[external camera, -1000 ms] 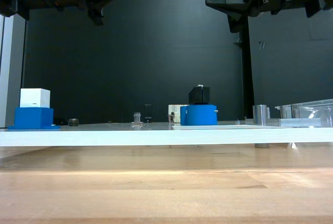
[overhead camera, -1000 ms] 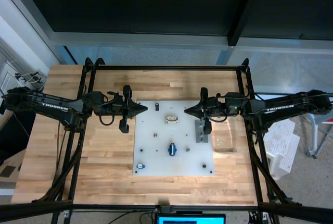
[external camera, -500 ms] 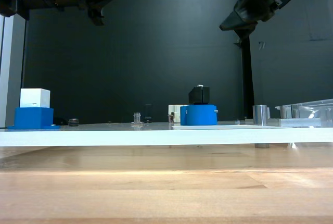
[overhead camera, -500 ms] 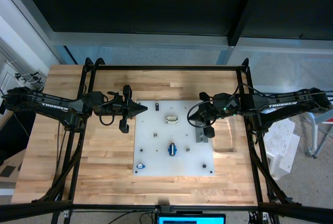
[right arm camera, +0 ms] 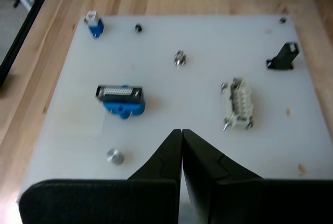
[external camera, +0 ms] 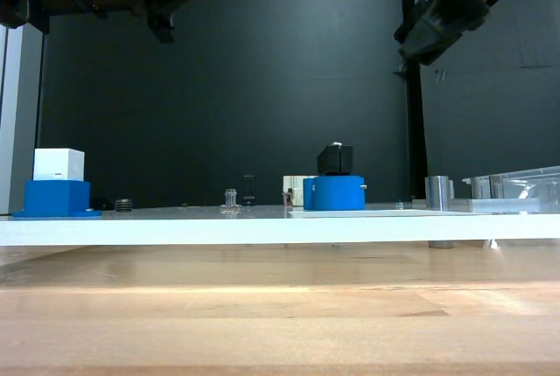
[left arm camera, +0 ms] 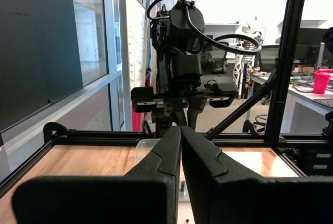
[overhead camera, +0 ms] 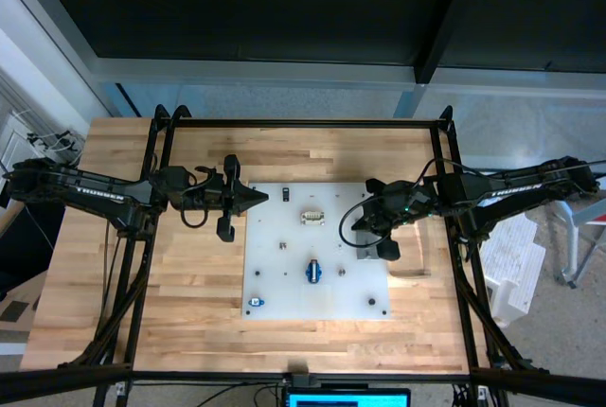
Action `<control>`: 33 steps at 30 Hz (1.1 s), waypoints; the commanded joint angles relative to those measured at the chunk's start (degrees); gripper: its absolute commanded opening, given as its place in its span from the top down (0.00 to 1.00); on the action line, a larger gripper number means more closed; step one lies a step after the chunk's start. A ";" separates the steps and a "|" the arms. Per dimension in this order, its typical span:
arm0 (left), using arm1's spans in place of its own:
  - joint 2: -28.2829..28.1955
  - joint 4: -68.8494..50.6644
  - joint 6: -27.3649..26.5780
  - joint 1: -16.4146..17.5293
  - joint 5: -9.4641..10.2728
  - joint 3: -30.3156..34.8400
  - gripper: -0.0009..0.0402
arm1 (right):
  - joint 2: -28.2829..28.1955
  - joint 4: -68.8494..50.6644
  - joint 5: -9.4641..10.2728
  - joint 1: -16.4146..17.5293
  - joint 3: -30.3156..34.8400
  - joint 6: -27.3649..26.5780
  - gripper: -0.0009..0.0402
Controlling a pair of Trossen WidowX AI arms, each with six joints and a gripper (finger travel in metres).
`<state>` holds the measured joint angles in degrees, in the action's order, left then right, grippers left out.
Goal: Remove the 16mm cylinder and place in the container
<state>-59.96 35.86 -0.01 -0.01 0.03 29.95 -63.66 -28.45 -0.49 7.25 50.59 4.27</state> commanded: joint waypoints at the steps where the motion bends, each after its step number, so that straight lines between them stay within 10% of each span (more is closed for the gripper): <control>1: -0.02 0.00 0.02 0.02 0.00 0.00 0.98 | -0.28 -2.36 -0.24 1.25 0.72 1.25 0.98; 12: -0.02 -0.02 0.02 0.02 0.00 0.00 0.98 | -7.48 -17.40 -5.55 6.19 10.71 2.78 0.90; 33: -0.02 0.00 0.02 0.00 0.00 0.00 0.98 | -23.32 -27.06 -5.79 9.18 21.66 4.55 0.43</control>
<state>-59.96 35.83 -0.01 -0.01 0.03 29.93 -86.46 -55.51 -6.26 16.25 72.18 8.67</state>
